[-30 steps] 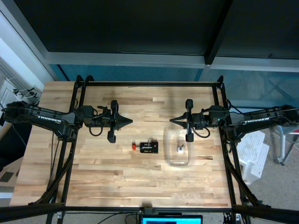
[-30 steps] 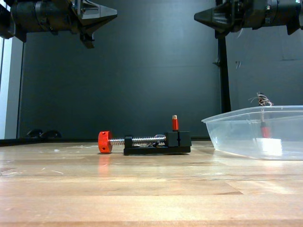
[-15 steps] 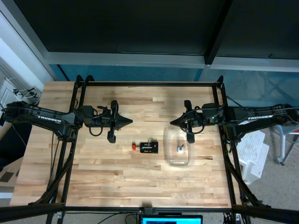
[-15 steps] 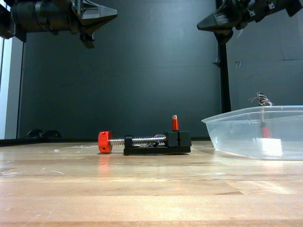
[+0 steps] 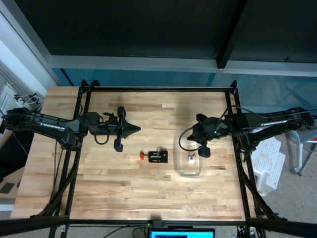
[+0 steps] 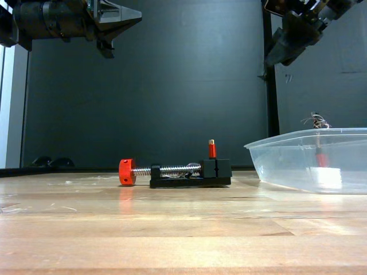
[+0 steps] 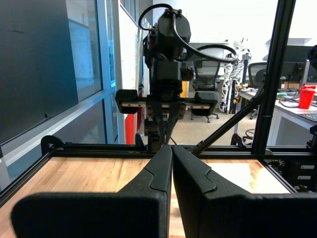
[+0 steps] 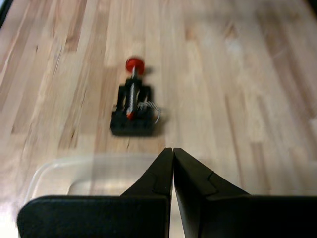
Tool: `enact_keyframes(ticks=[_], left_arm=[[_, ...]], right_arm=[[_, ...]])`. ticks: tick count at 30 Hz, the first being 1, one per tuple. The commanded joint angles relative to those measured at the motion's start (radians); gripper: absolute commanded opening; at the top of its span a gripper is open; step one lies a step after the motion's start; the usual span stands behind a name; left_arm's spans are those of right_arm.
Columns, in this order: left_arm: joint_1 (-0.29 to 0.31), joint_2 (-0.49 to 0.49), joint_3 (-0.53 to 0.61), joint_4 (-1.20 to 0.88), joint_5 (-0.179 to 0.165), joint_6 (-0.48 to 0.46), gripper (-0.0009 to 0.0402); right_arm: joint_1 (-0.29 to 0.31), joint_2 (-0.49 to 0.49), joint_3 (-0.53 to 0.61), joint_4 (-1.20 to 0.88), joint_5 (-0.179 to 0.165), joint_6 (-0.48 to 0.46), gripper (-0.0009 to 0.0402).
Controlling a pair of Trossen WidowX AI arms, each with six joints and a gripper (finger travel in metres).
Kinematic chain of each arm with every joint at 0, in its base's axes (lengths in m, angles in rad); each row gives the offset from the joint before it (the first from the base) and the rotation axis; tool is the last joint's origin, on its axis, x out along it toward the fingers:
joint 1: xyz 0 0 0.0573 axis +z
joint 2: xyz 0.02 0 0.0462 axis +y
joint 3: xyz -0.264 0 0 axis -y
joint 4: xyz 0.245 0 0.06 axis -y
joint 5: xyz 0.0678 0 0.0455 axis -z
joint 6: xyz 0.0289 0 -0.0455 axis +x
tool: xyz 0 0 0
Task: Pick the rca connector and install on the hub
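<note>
High view: your right gripper (image 5: 190, 137) has pitched nose-down over the last second and swung toward the far end of the clear tray (image 5: 179, 171), which sits right of the tabletop's middle. The rca connector (image 5: 191, 158) lies in that tray, untouched. The hub (image 5: 157, 157) is near the tabletop's middle, just left of the tray, with its red knob (image 5: 141, 155) pointing at the left edge. The left gripper (image 5: 138, 129) hasn't budged and hangs left of centre. Low view: the right gripper is angled down-left, high above the tray rim and well apart from it. The hub sits flat with a small red post (image 6: 211, 149) standing on top; I can't cleanly pick the connector out through the tray wall. Left wrist view: jaws clenched on nothing, camera looking level at the other arm. Right wrist view: jaws also clenched and empty, with the hub and the tray rim ahead of the tips. My read: the approach has only just begun, so you need to release the jaws before descending into the tray.
</note>
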Motion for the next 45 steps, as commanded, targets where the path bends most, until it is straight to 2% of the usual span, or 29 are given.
enact_keyframes(ticks=[1,14,16,20,24,35,38,41,44,45], left_arm=[[0.000,0.000,0.000,0.000,0.000,0.000,0.0000],[0.000,0.000,0.000,0.000,0.000,0.000,0.0000],[0.000,0.000,0.000,0.000,0.000,0.000,0.0000],[0.000,0.000,0.000,0.000,0.000,0.000,0.0000],[0.000,0.000,0.000,0.000,0.000,0.000,0.0000],[0.000,0.000,0.000,0.000,0.000,0.000,0.0000],[0.000,0.000,0.000,0.000,0.000,0.000,0.0000],[0.000,0.000,0.000,0.000,0.000,0.000,0.0000],[0.000,0.000,0.000,0.000,0.000,0.000,0.0000],[0.000,0.000,0.000,0.000,0.000,0.000,0.0000]], right_arm=[[0.022,0.018,0.022,-0.065,0.000,0.042,0.0000],[0.113,0.036,0.050,-0.325,-0.003,0.200,0.0000],[0.124,0.036,0.058,-0.353,-0.013,0.225,0.0000],[0.128,0.036,0.080,-0.388,-0.056,0.257,0.0000],[0.129,0.036,0.092,-0.404,-0.061,0.278,0.0000],[0.132,0.035,0.090,-0.410,-0.061,0.277,0.0000],[0.131,0.036,0.090,-0.410,-0.051,0.230,0.0000],[0.132,0.050,0.090,-0.408,-0.054,0.208,0.0000],[0.132,0.070,0.090,-0.408,-0.080,0.208,0.0000],[0.131,0.077,0.090,-0.407,-0.079,0.209,0.0001]])
